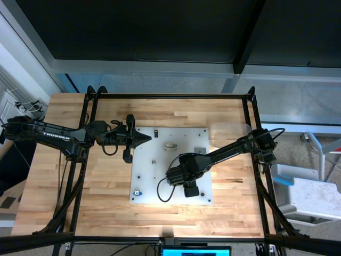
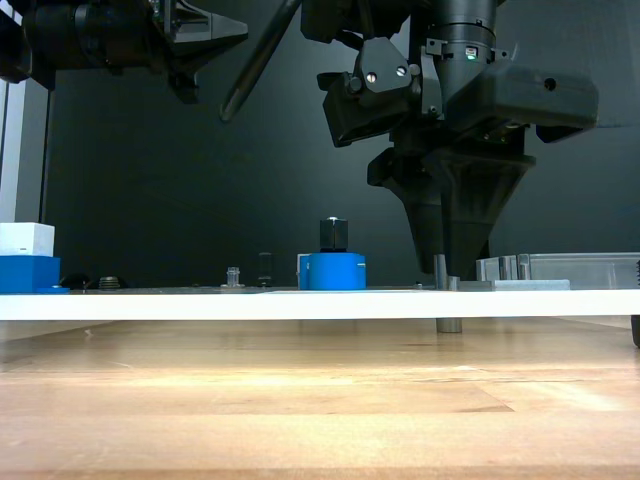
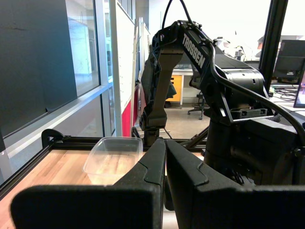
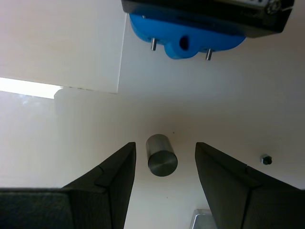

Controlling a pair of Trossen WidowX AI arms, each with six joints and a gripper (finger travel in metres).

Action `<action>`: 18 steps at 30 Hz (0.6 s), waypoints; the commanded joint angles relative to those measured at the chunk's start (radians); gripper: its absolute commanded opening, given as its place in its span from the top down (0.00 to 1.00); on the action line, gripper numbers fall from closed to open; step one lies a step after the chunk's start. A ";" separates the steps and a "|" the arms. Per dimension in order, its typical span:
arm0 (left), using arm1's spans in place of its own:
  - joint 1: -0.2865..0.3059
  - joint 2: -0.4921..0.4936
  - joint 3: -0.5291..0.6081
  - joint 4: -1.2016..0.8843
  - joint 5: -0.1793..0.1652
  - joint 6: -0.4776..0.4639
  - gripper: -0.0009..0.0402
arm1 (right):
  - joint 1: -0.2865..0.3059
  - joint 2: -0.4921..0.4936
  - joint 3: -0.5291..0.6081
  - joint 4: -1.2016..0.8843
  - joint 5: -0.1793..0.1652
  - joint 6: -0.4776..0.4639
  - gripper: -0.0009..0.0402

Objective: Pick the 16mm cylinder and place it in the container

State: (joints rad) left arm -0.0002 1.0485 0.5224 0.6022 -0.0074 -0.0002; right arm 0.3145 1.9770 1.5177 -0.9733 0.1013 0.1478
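Right hand [image 4: 164, 149] open, straddling the cylinder [image 4: 161, 157].
Cylinder stands upright on the board [image 1: 154, 184], centred between the spread fingers, untouched. Container [image 1: 229, 131] sits on the counter [image 1: 58, 176] past the board's far right corner. Left hand [image 1: 139, 137] hovers closed, farther off.

High: overhead, far; low: table-level; share board [image 1: 146, 170]. Wrist cameras: left gripper [image 3: 165, 143] level, toward container [image 3: 114, 155]; right gripper [image 4: 164, 147] down, close over cylinder [image 4: 162, 161].

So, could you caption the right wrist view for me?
Right gripper open around the 16mm cylinder on the board; left gripper shut at its left edge.
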 commanded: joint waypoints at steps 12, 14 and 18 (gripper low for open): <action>0.000 0.000 0.000 0.000 0.000 0.000 0.98 | -0.002 -0.001 -0.013 0.015 0.001 0.000 0.57; 0.000 0.000 0.000 0.000 0.000 0.000 0.98 | -0.002 -0.001 -0.014 0.015 0.001 -0.002 0.59; 0.000 0.000 0.000 0.000 0.000 0.000 0.98 | -0.003 -0.001 -0.014 0.014 -0.006 -0.008 0.64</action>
State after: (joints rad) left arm -0.0002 1.0485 0.5224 0.6022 -0.0078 -0.0002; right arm 0.3115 1.9774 1.5040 -0.9581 0.1013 0.1429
